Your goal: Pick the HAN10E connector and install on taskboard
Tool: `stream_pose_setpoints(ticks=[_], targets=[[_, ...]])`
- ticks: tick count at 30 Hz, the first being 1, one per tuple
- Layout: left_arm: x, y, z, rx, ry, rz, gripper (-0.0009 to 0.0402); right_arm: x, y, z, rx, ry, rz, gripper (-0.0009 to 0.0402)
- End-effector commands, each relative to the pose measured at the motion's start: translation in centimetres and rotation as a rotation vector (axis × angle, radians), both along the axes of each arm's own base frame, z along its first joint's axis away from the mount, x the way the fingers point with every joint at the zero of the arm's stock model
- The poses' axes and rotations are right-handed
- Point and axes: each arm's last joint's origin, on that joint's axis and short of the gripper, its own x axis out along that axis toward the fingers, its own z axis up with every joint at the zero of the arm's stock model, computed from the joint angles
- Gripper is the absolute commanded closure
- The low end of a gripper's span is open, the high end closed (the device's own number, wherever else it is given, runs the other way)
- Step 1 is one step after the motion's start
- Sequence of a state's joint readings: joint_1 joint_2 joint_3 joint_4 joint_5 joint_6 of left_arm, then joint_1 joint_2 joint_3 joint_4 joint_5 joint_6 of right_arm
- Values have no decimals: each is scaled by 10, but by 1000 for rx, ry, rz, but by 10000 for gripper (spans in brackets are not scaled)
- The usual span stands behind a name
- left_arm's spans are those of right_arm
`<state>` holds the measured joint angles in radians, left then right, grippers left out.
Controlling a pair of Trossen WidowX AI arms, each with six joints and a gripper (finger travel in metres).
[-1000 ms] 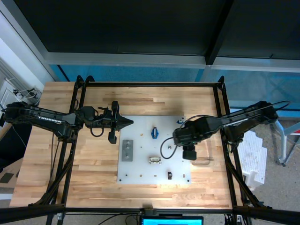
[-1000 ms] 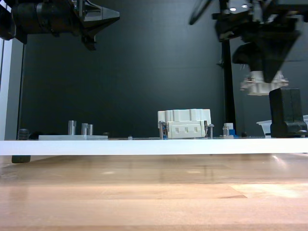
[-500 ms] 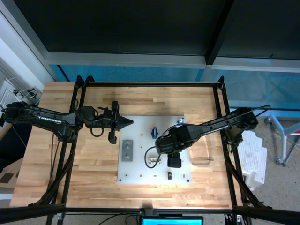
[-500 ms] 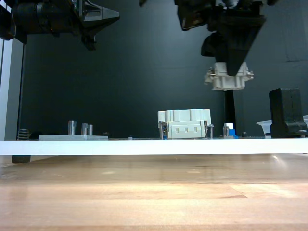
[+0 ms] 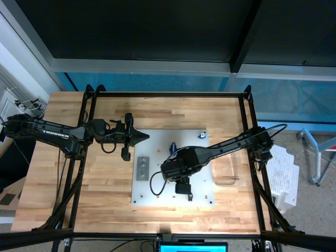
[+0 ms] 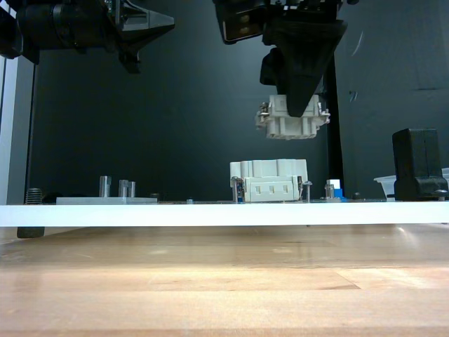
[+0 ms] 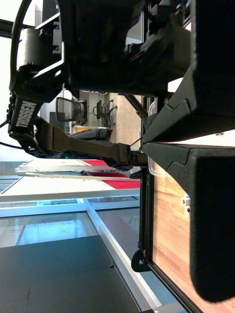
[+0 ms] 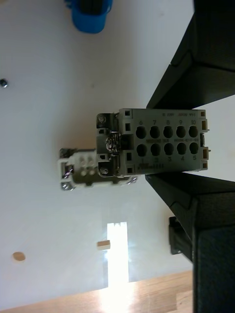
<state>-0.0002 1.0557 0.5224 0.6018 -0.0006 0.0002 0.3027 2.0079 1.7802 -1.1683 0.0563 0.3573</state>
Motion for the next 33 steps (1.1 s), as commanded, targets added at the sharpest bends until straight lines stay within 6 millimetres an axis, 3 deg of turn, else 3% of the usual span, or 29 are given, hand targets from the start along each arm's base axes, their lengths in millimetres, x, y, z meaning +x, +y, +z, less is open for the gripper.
stream_pose_setpoints(ticks=[1,9,33], targets=[[0,0,0,0,0,0,392,7,4,-4,3,0,3,389],[0,0,0,0,0,0,392,16,8,-14,0,13,7,389],[0,0,0,0,0,0,392,19,10,-12,11,-21,10,389]])
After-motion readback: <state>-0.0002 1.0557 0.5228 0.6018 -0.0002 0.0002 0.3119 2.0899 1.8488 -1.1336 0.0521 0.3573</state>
